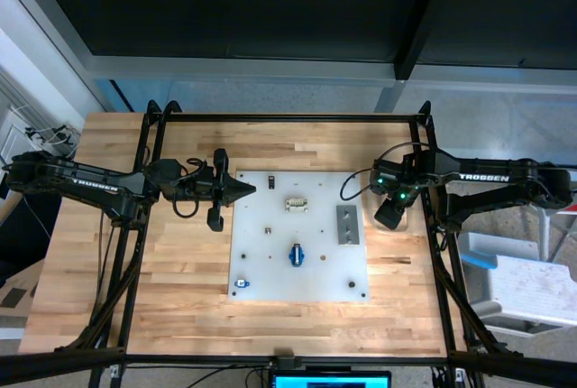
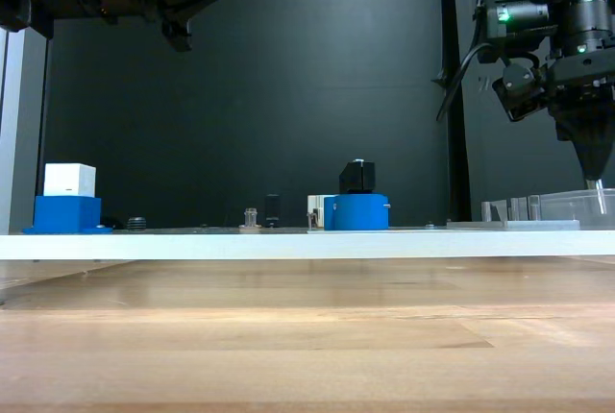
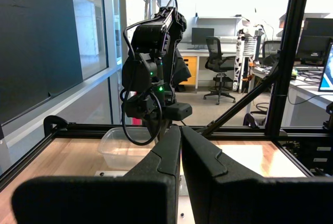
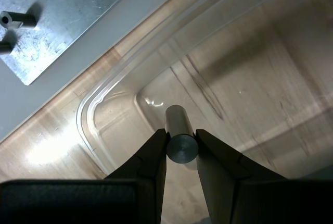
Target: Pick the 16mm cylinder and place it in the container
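The right gripper point(image 4: 181, 141), over the container point(image 4: 86, 113) at right, pinches the stiff, likely slick 16mm cylinder point(image 4: 177, 117) by its sides; the left gripper point(image 3: 180, 131) hangs closed and empty at left.

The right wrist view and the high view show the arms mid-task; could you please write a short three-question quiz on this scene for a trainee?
1. True or false: the right gripper is shut on the small silver-grey metal cylinder.
2. The cylinder is held over: A) the clear plastic container, B) the blue knob-like part, C) the grey metal plate.
3. Fill in: the left gripper, raised by the flat white board's left edge, holds nothing and is ____ (open or shut).
Key: 1 true; 2 A; 3 shut.
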{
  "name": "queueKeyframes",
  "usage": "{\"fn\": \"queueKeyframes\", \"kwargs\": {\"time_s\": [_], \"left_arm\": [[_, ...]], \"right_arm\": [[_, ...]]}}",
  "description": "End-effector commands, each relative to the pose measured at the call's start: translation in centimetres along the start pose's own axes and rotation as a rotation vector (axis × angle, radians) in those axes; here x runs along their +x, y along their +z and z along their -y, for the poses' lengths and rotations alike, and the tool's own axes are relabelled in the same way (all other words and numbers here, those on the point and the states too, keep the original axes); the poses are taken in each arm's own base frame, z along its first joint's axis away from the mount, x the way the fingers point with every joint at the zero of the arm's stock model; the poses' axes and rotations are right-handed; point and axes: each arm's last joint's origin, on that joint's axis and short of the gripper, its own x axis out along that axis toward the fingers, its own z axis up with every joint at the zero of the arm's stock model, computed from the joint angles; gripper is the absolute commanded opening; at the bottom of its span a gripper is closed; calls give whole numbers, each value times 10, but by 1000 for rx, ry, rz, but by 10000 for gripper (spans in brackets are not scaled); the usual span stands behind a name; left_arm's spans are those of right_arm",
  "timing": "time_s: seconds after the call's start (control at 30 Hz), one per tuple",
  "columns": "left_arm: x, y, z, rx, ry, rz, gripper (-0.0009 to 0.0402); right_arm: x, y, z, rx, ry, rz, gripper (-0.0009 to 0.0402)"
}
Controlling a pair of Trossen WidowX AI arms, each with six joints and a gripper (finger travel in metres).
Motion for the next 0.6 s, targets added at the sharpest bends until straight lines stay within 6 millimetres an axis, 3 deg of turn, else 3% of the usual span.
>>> {"fn": "queueKeyframes", "kwargs": {"time_s": [0.03,0.33,0.6], "left_arm": [[0,0,0,0,0,0,0],[0,0,0,0,0,0,0],[0,0,0,0,0,0,0]], "right_arm": [[2,1,1,-2,-3,-7,39],[14,0,4,5,-10,-34,43],[14,1,4,17,-13,-22,107]]}}
